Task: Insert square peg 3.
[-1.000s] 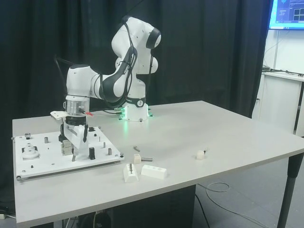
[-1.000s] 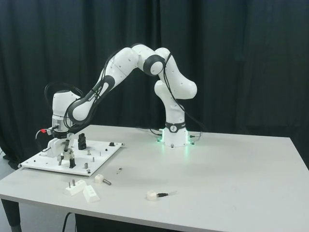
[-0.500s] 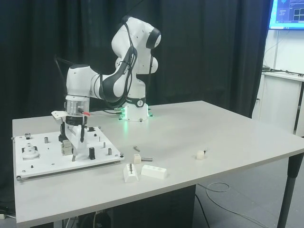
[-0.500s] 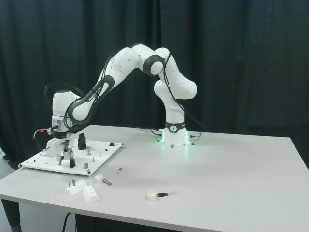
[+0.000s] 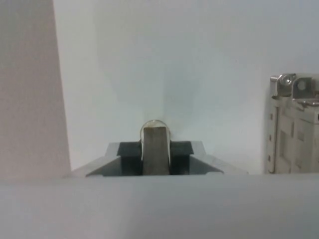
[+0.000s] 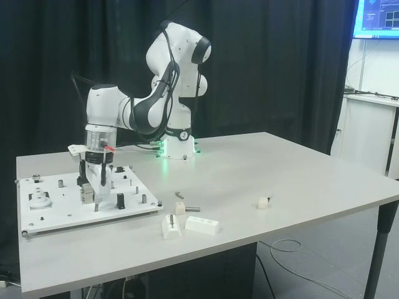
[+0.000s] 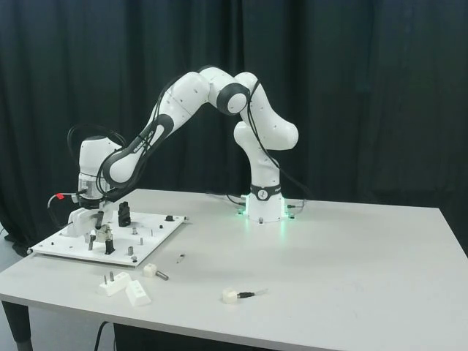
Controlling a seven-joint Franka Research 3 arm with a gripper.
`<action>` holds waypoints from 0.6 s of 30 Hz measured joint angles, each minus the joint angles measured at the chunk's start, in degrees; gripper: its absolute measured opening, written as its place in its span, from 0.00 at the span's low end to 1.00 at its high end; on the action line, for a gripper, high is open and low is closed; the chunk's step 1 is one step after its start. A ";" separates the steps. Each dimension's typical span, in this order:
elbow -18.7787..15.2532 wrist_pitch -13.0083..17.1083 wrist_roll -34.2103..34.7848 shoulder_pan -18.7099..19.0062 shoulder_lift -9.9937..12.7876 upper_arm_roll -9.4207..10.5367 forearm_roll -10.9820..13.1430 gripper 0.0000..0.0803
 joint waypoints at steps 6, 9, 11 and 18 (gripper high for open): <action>0.00 0.12 0.36 -0.02 0.02 -0.01 0.00 0.14; 0.00 0.13 0.36 -0.02 0.03 -0.02 0.00 0.14; 0.00 0.13 0.36 -0.02 0.04 -0.02 0.00 0.14; 0.00 0.18 0.31 -0.02 0.04 -0.04 -0.05 0.14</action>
